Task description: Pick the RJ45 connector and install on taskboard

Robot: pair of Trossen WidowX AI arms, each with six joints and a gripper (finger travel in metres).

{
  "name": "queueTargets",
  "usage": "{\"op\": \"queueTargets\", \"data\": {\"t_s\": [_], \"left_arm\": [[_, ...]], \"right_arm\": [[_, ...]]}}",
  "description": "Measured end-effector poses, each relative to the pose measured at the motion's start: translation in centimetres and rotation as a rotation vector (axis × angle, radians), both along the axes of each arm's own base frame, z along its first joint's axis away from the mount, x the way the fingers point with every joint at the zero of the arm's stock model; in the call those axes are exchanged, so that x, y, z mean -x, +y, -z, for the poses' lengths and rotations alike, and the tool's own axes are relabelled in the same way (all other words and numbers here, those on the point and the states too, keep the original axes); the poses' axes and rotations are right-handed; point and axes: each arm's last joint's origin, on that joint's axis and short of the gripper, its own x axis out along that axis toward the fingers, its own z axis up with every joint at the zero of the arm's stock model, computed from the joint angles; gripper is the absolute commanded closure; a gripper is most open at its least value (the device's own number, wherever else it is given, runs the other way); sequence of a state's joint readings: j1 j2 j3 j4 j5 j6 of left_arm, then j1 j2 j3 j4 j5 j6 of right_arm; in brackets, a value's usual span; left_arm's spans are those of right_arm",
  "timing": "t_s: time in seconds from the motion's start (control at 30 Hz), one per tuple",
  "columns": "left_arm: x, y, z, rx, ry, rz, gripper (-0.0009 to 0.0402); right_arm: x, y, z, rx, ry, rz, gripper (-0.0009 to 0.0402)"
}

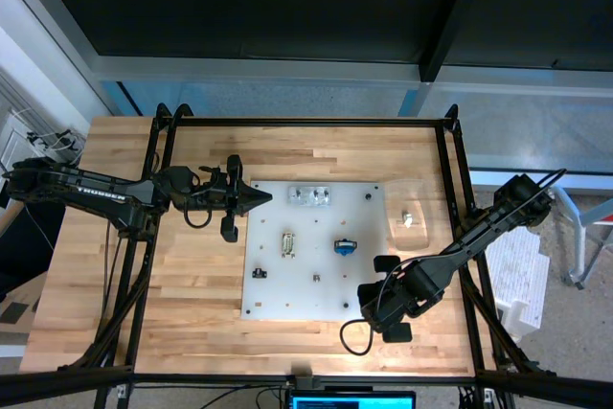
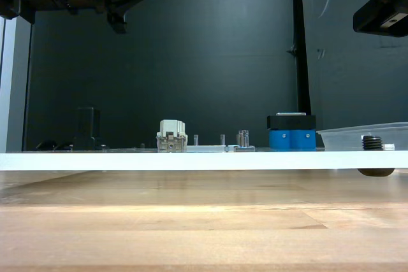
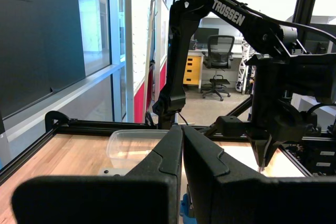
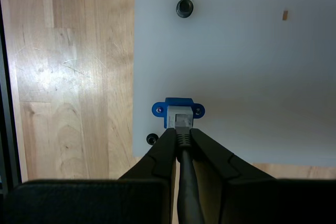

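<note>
**High view:** The left pincer (image 1: pixel 265 197) hangs over the far left corner of the white board (image 1: pixel 297 300), which lies flat on the wooden table (image 1: pixel 105 275). The right pincer (image 1: pixel 368 309) hangs over the board's near right corner. On the board we see a silver block (image 1: pixel 311 196) toward the far side and a blue block (image 1: pixel 343 247) near the middle. A clear tray (image 1: pixel 421 237) lies just beside the board's right edge, with a small pale piece (image 1: pixel 408 219) inside it.

**Low view:** The left pincer shows high above the board at the left, its tips drawn to a single point. Part of the right pincer shows high at the right, well above the blue block and the tray. Its tips are out of frame.

**Left wrist view:** We see the left pincer's two fingers (image 3: pixel 157 166) pressed together with nothing between them. Beyond them are the tray and the right arm (image 3: pixel 220 9).

**Right wrist view:** The right pincer pinches the plug (image 4: pixel 182 122), small and whitish, by its black stem (image 4: pixel 184 182). The plug points down at the board and shows right against a blue bracket (image 4: pixel 177 108) mounted near a corner. We cannot tell whether plug and bracket touch. A black knob (image 4: pixel 184 8) stands farther along the same edge.
</note>
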State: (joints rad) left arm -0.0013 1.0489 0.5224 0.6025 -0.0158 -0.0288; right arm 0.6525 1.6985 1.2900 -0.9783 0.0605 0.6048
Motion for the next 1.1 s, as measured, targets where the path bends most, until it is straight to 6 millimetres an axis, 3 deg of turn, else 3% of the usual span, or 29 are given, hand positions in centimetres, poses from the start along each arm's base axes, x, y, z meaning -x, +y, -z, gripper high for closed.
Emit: {"op": "queueTargets", "data": {"t_s": [1.1], "left_arm": [[0.0, 0.0, 0.0, 0.0, 0.0, 0.0, 0.0393]], "right_arm": [[-0.3, 0.4, 1.1, 0.0, -0.001, -0.012, 0.0393]]}}
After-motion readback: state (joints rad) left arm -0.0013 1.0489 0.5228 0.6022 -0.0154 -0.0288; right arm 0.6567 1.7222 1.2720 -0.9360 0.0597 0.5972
